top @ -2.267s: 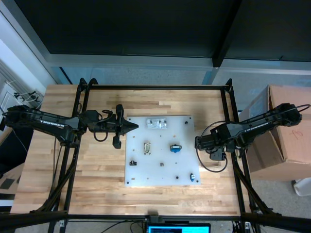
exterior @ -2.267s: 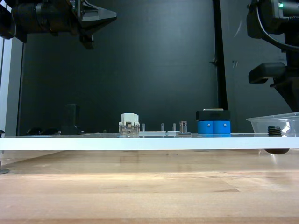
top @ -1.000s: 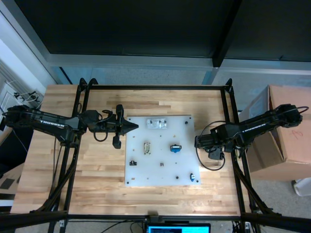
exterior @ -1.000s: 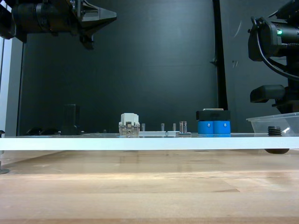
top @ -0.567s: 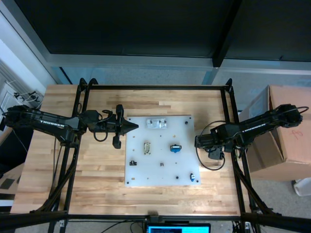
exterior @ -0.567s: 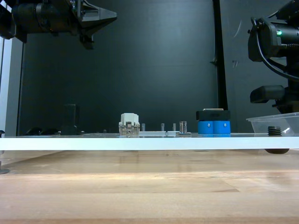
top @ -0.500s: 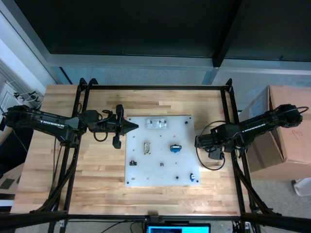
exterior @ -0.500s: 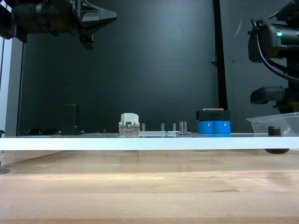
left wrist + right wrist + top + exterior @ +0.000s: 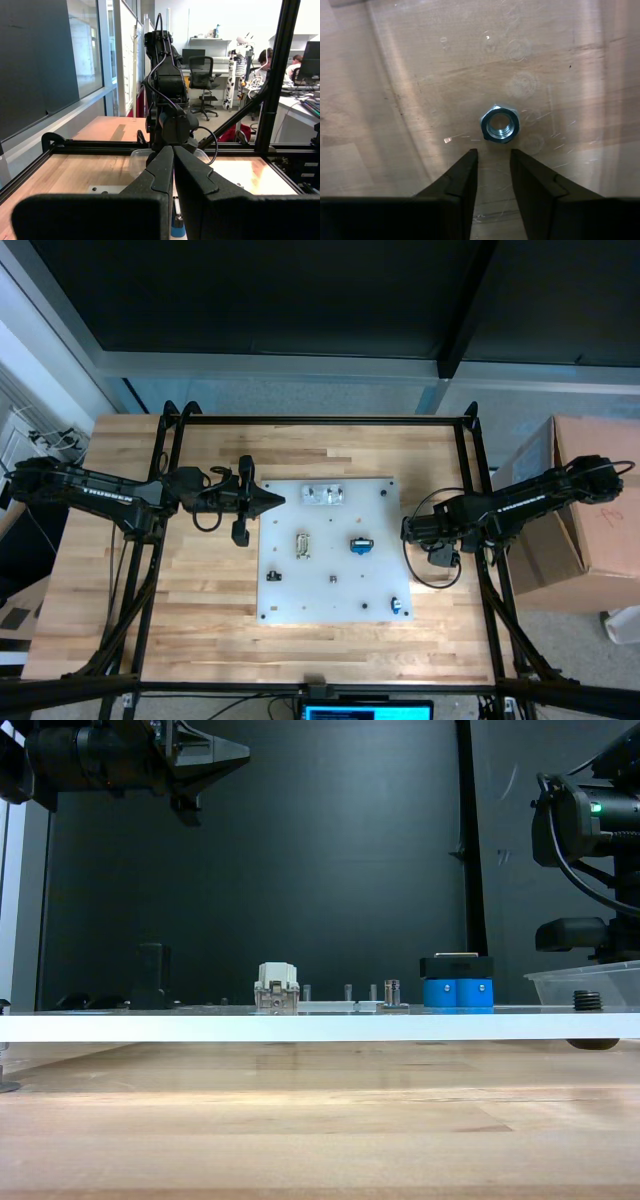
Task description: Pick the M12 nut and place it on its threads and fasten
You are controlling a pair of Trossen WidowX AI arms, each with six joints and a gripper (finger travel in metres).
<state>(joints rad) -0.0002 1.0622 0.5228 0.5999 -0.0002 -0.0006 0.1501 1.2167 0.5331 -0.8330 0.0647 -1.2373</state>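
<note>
The silver M12 nut lies flat and free on the floor of the clear tray, just beyond my right gripper's fingertips. My right gripper hangs over the tray off the board's right edge. Its fingers stand a narrow gap apart with nothing between them. The black ribbed stud stands bare near the white board's near right edge. My left gripper hovers high over the board's far left edge, its fingers pressed together and holding nothing.
On the white board stand a blue block, a beige connector and a silver post. The black frame rails run along the table edges. A cardboard box stands off the table to the right.
The right arm has sunk lower over the tray in the low view and shifted slightly. The nut still lies free in the tray. The left arm has not moved.
</note>
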